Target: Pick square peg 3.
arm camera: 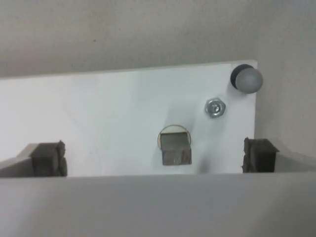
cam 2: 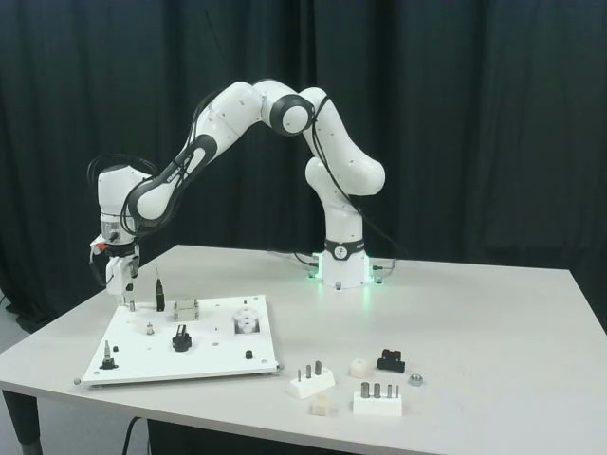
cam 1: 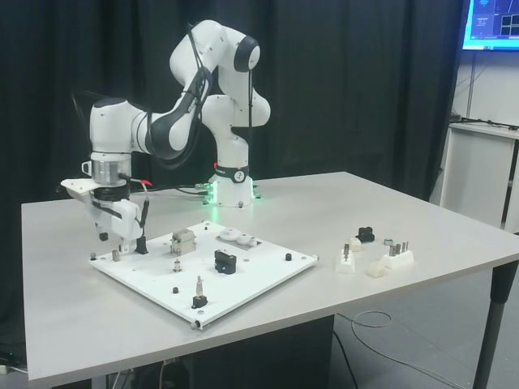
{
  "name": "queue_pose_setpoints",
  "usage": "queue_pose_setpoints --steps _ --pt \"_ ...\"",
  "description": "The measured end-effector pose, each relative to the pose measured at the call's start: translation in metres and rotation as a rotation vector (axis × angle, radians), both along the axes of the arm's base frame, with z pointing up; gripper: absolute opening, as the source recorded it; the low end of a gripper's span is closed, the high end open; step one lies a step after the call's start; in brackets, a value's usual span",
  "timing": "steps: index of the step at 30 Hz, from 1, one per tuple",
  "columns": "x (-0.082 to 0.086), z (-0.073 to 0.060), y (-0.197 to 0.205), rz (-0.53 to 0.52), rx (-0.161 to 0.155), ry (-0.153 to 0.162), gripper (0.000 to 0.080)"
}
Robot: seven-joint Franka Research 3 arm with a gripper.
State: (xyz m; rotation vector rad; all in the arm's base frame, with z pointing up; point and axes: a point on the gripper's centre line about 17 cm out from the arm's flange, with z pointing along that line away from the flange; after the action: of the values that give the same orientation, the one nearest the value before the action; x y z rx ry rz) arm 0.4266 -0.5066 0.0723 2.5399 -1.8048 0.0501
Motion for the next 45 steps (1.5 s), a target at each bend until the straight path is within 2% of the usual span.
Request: queue_pose_setpoints --steps 9,35,45 --pt "0.002 0.011 0.003 0.002 0.006 -0.002 0.08" --pt "0.004 0.017 0.003 -0.018 -0.004 0.001 0.08" --pt "0.008 0.026 -0.001 -0.042 -0.013 -0.014 0.08"
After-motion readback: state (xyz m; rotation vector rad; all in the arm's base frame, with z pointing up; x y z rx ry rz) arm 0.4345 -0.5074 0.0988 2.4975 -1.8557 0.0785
